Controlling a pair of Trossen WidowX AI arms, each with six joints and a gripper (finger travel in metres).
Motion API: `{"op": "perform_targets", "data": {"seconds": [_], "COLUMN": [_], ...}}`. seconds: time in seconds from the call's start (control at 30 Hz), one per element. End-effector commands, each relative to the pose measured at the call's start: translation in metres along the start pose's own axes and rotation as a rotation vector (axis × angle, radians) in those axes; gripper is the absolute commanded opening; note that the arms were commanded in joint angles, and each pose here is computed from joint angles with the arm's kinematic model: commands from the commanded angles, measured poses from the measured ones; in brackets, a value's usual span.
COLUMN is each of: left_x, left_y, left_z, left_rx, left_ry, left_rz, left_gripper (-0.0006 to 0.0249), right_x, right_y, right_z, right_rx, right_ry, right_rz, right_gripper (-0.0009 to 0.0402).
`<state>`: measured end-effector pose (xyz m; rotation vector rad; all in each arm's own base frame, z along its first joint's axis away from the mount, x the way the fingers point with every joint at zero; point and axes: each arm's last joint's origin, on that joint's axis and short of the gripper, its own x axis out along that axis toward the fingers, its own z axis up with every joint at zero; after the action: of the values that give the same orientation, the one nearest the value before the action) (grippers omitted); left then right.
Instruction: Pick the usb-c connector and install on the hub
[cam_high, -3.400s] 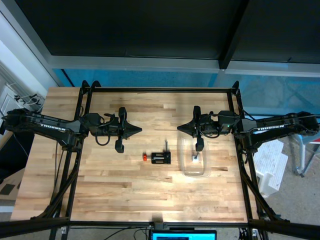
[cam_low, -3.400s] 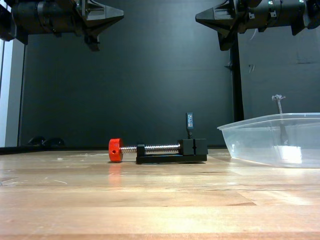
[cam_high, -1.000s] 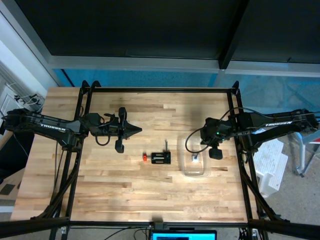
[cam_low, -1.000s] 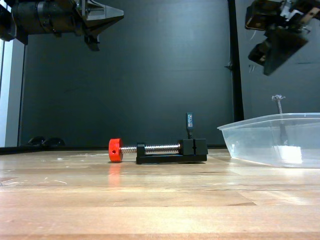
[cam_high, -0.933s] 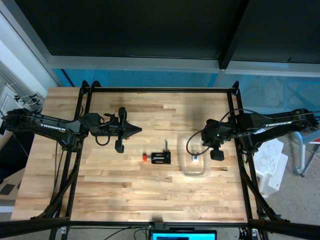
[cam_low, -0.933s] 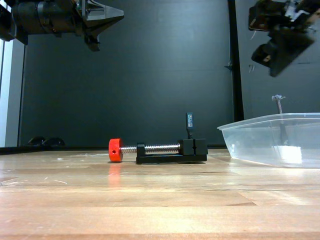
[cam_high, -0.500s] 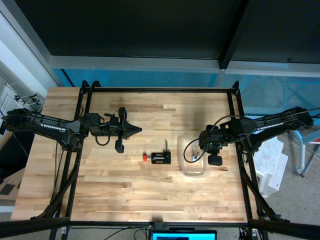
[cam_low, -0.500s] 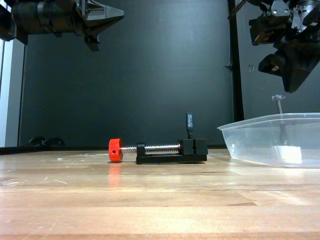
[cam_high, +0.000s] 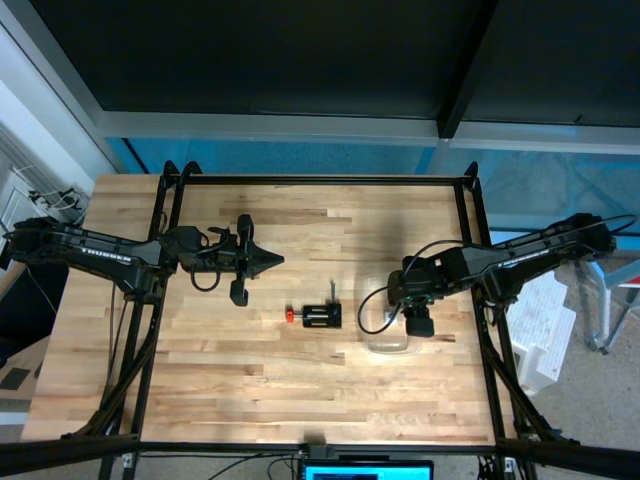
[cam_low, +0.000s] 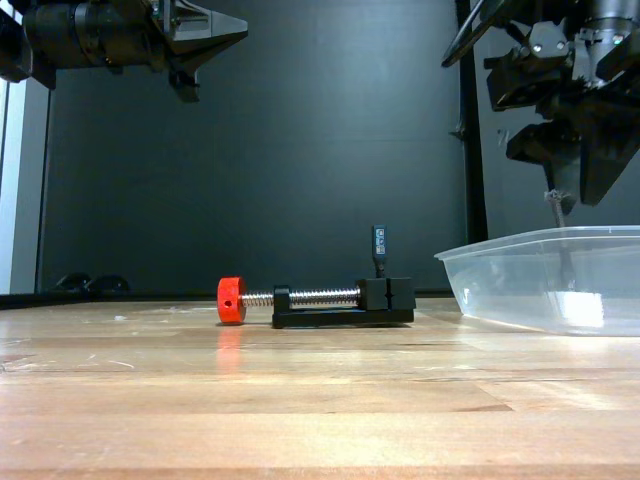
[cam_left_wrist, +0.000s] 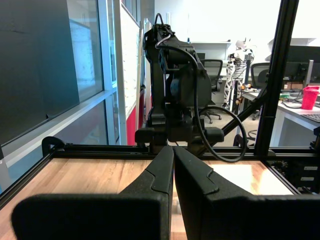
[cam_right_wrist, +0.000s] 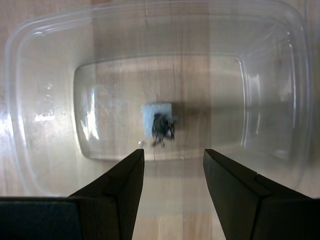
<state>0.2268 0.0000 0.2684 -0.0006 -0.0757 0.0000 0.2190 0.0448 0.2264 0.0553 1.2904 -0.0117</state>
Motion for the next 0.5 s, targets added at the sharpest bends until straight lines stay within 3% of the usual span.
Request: {"op": "perform_targets", "data": {"seconds": [0.03, 0.5], "left_x": [0.0, 0.0], "left_y": [0.0, 0.0], "left_z": [0.0, 0.0], "left_rx": [0.0, 0.0], "left_ry": [-0.001, -0.001], "left_rz": [0.0, 0.0], "left_gripper": [0.0, 0.0], "right_x": [0.007, 0.034], "right_y": [0.002, 0.01], "right_z": [0.003, 0.004], "right_rx": [-0.005, -0.01], "right_ry": [0.015, 0.011], "right_rz": [-0.002, 0.005], "right_gripper": [0.0164, 0.0165]}}
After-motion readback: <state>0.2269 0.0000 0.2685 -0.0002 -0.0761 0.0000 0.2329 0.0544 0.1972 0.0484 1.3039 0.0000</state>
